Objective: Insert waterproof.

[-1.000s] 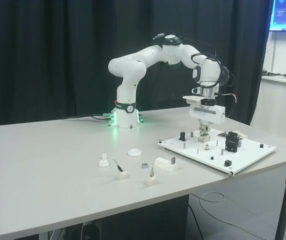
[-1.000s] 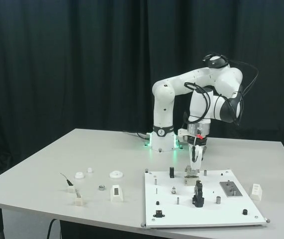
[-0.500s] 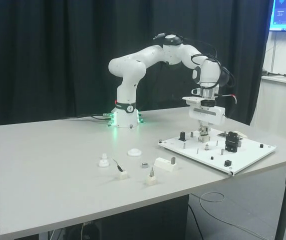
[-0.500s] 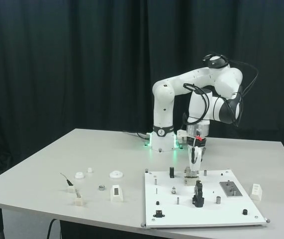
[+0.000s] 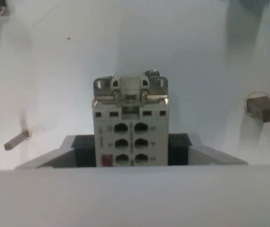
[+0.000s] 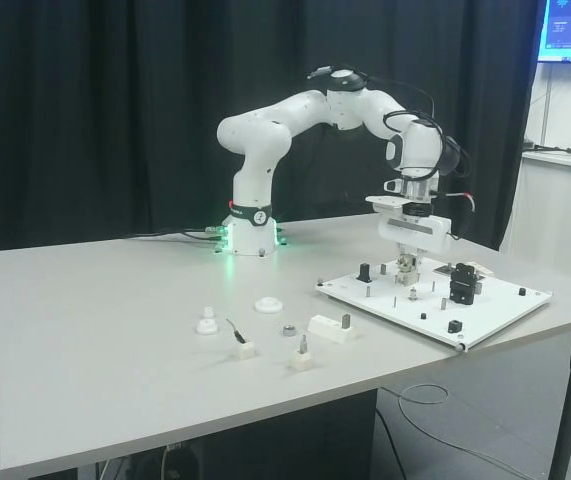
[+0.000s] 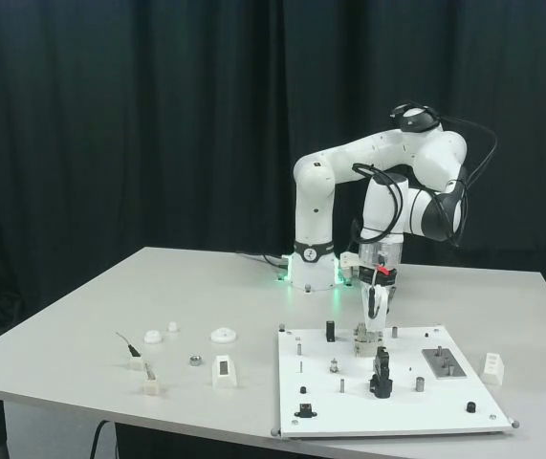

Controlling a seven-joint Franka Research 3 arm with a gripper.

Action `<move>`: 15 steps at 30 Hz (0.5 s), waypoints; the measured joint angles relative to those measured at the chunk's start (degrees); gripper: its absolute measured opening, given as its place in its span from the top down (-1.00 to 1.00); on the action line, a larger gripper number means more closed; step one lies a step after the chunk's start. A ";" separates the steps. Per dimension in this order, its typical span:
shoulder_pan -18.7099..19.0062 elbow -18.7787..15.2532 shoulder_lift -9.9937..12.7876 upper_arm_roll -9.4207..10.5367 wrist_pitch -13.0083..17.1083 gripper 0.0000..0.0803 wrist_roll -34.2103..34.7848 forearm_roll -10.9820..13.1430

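Observation:
In the wrist view the waterproof connector (image 5: 130, 124) is a white block with six round holes and a metal clip on top. My gripper (image 5: 131, 150) is shut on it, and a black pad (image 5: 84, 149) lies flush against each of its sides. The connector hangs over the white assembly board (image 5: 54, 71). In the room views the gripper (image 6: 406, 262) (image 7: 374, 320) points straight down over the back middle of the board (image 6: 495, 312) (image 7: 402, 413). Whether the connector touches the mount under it is hidden.
The board carries black blocks (image 7: 381, 371), small pegs and a grey plate (image 7: 442, 362). On the table to the left lie white holders (image 7: 223, 371), a round white disc (image 7: 223, 335), a small ring and a holder with a thin cable (image 7: 135, 354). Green lights glow at the arm's base (image 6: 250, 240).
The arm's wrist has risen slightly over the board. Everything on the table and board stays where it was.

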 joint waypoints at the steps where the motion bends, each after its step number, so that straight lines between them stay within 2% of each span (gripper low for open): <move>1: 0.00 0.00 -0.03 0.00 0.00 0.22 -0.06 0.00; 15: -0.06 -0.14 -0.68 0.00 -0.21 0.22 -2.88 -0.05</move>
